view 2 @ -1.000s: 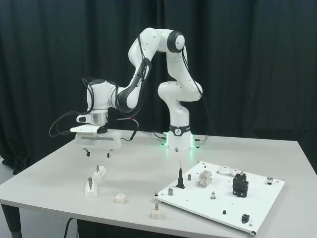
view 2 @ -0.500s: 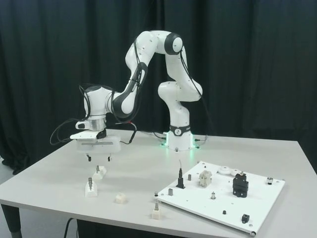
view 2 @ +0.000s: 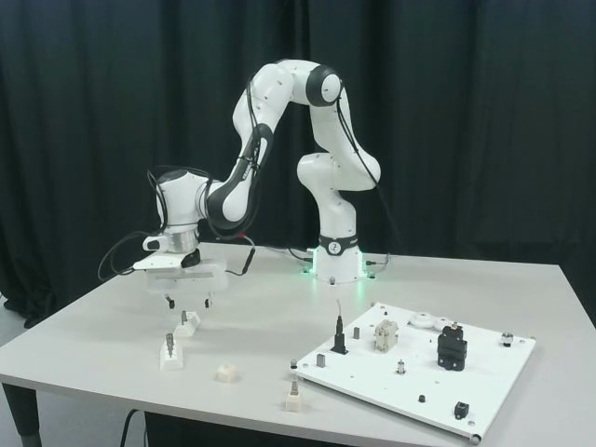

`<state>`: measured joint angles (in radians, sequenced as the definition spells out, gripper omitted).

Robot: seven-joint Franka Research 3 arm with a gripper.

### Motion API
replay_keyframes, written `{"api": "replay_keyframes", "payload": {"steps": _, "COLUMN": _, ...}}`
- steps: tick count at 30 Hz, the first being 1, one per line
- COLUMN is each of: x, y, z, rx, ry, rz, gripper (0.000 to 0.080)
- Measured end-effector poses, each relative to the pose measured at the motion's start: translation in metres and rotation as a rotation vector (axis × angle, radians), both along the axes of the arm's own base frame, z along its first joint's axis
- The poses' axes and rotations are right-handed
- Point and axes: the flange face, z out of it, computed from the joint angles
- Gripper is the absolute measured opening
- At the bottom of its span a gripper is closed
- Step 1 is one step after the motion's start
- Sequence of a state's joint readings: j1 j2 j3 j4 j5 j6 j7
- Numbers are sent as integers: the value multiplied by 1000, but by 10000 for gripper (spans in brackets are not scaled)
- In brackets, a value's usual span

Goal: Pick square peg 2.

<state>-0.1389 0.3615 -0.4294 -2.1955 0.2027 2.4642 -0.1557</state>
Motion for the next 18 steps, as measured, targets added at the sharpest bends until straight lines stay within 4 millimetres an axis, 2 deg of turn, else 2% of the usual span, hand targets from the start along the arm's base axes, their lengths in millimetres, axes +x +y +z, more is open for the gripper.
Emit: {"api": "replay_keyframes", "payload": {"steps": 18, "x": -3, "y": -3, "z": -10, "rx": 8, "ry": -32, "rz": -60, "gripper": 800}}
